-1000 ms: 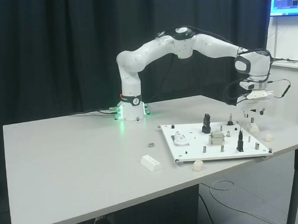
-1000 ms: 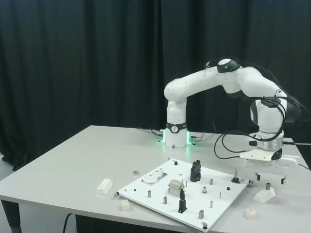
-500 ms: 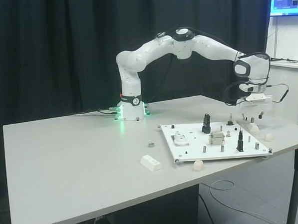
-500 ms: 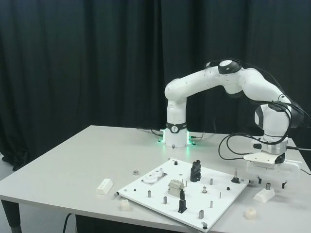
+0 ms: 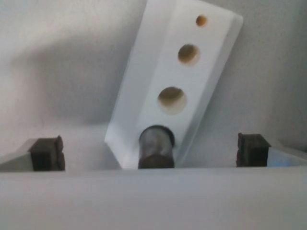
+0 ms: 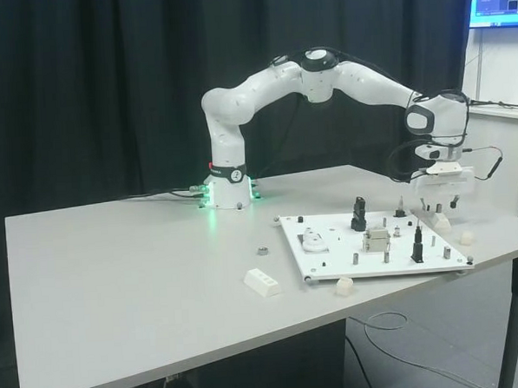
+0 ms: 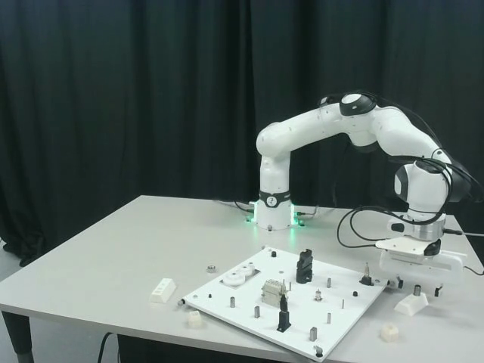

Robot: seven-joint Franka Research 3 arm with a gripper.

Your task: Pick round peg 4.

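Round peg 4 (image 5: 156, 151) is a short dark grey cylinder standing upright in the end hole of a white holder block (image 5: 153, 62); the block's three other holes hold nothing. The holder (image 7: 413, 305) rests on the table just off the white board's far right corner. My gripper (image 5: 149, 152) is open, low over the holder, with one black fingertip (image 5: 45, 153) on each side of the peg and a wide gap to each. In the second room view the gripper (image 7: 418, 287) straddles the peg (image 7: 417, 290). The first room view has the gripper (image 6: 438, 204) above the holder (image 6: 440, 224).
A white board (image 6: 331, 251) carries several pegs, black parts and a grey block. Small white blocks lie on the table (image 6: 264, 281) (image 6: 344, 285) (image 6: 466, 235). A small ring (image 6: 263, 248) lies left of the board. The table's edge runs close by the holder.
The gripper has come down over the holder, so its fingers now flank the peg. The fingers stay apart, and the peg and holder have not moved.
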